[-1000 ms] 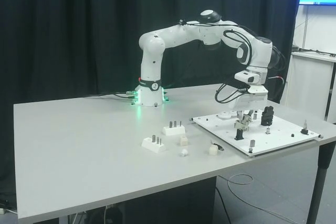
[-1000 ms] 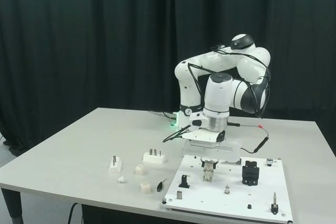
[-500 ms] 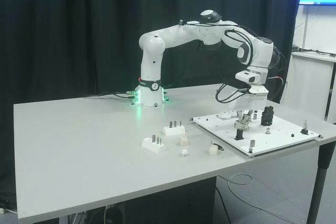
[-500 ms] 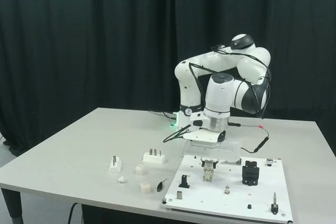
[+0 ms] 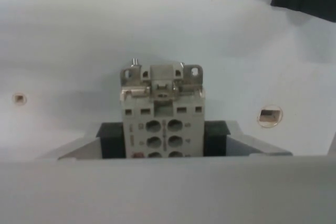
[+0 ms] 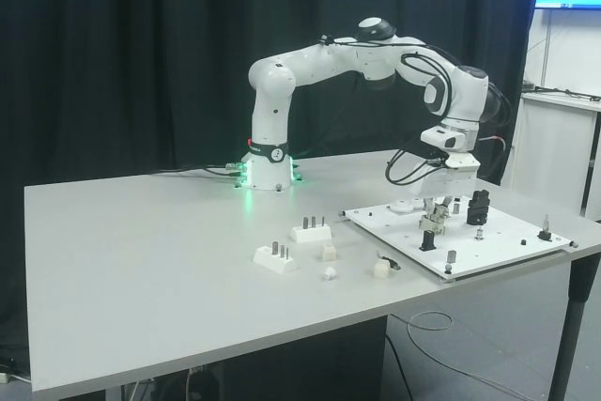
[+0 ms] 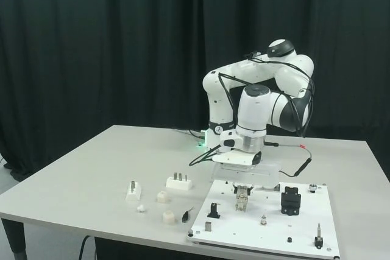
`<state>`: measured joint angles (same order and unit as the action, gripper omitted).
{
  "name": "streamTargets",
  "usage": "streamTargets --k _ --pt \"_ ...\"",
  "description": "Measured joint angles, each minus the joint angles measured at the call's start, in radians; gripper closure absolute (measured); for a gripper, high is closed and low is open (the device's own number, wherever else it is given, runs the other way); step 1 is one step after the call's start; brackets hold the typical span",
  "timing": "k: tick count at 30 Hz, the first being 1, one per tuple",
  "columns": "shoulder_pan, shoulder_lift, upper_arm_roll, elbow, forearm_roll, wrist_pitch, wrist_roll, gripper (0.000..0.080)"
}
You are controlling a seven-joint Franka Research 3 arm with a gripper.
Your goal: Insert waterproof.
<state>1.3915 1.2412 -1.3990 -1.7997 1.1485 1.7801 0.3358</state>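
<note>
- The waterproof connector, a pale blocky plug with rows of round sockets on its face and a metal latch on top (image 5: 161, 115), stands upright on the white board, directly under the wrist.
- From the wrist view, the black finger pads (image 5: 111, 140) press against both of its sides, so the gripper (image 7: 242, 194) is closed about the connector's width and has hold of it.
- From where I stand I cannot tell whether the plug is fully seated in its base; the lower part is hidden behind the gripper's body.
- The flat white assembly board (image 6: 507, 249) lies at the table's edge, with a black block fixture (image 7: 290, 200) just beside the connector, and small black posts (image 7: 214, 210) and pins nearer the front.
- The white jointed arm (image 6: 376, 53) arches from its base, lit green (image 6: 267, 168), and points straight down over the board.
- Off the board, on the grey table (image 6: 141, 251), sit two white holders with upright pins (image 6: 275, 256) and a few small white pieces (image 7: 163, 196), well apart from the gripper.
</note>
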Motion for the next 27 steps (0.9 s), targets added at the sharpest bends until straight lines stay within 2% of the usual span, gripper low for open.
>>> streamTargets --k 27 --pt "-0.001 -0.013 0.0 -0.025 0.022 -0.009 -0.03 0.0493"
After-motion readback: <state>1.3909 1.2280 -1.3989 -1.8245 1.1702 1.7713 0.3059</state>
